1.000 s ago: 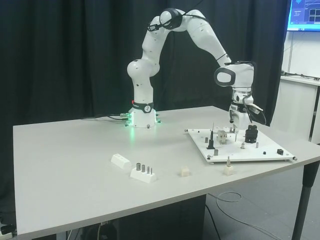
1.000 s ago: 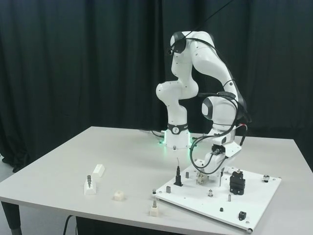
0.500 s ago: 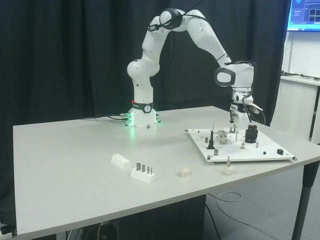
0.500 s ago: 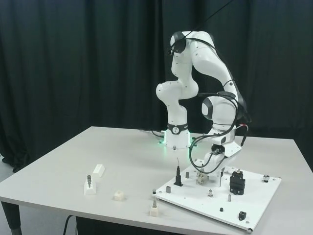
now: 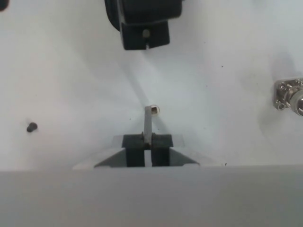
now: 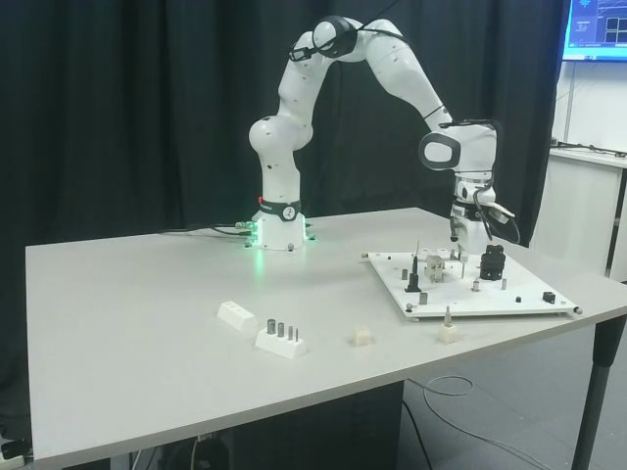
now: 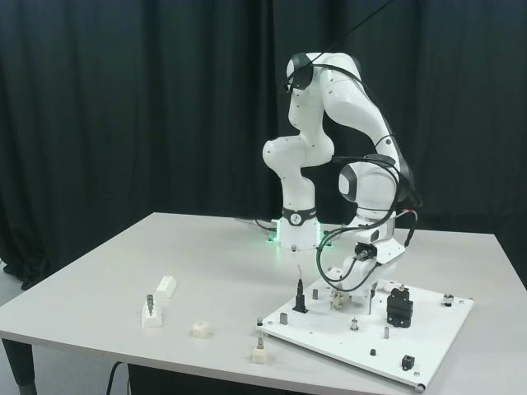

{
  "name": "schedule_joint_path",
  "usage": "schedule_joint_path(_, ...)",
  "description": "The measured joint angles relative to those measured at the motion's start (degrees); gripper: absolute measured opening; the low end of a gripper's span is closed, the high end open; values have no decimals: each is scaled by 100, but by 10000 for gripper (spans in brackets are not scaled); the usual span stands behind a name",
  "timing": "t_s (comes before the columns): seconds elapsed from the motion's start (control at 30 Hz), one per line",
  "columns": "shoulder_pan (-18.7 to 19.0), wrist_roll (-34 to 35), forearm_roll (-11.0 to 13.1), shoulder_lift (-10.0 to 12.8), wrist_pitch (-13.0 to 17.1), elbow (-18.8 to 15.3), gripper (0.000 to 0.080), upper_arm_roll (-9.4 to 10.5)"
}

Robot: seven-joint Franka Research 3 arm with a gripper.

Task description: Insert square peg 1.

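Comparing this moment with a second ago, almost nothing has shifted: my claw [image 5: 147, 150] hangs over the same spot of the white board [image 7: 428, 341], perhaps a shade higher, so I judge the insertion is at its fine-alignment stage, not a big travel. My claw is closed on square peg 1 [image 5: 148, 125], a thin grey bar pinched between the black fingertips [image 5: 133, 150], and its free end sits right at a small hole [image 5: 155, 110] in the board; whether it has entered I cannot tell. Close beside that spot stands a black block fixture [image 5: 144, 21], and a grey metal fitting [image 5: 291, 96] lies well apart to the side, with a small black stud [image 5: 31, 127] on the other side. None of them touches the peg, but the black block is the near neighbour to mind. Out on the bench [image 6: 127, 323], well away, sit the white peg holder [image 6: 281, 341] and two small white blocks [image 6: 362, 336].
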Motion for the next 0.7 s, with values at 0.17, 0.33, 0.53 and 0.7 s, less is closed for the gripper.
schedule_joint_path(0.17, -1, 0, -4, 0, 1, -1, 27, 0)
schedule_joint_path(0.33, 0, 0, -4, -1, 2, -2, 27, 5)
schedule_joint_path(0.53, 7, -22, -20, -6, 1, -13, 27, 23)
schedule_joint_path(0.7, 15, -64, -30, -10, 1, -18, 27, 33)
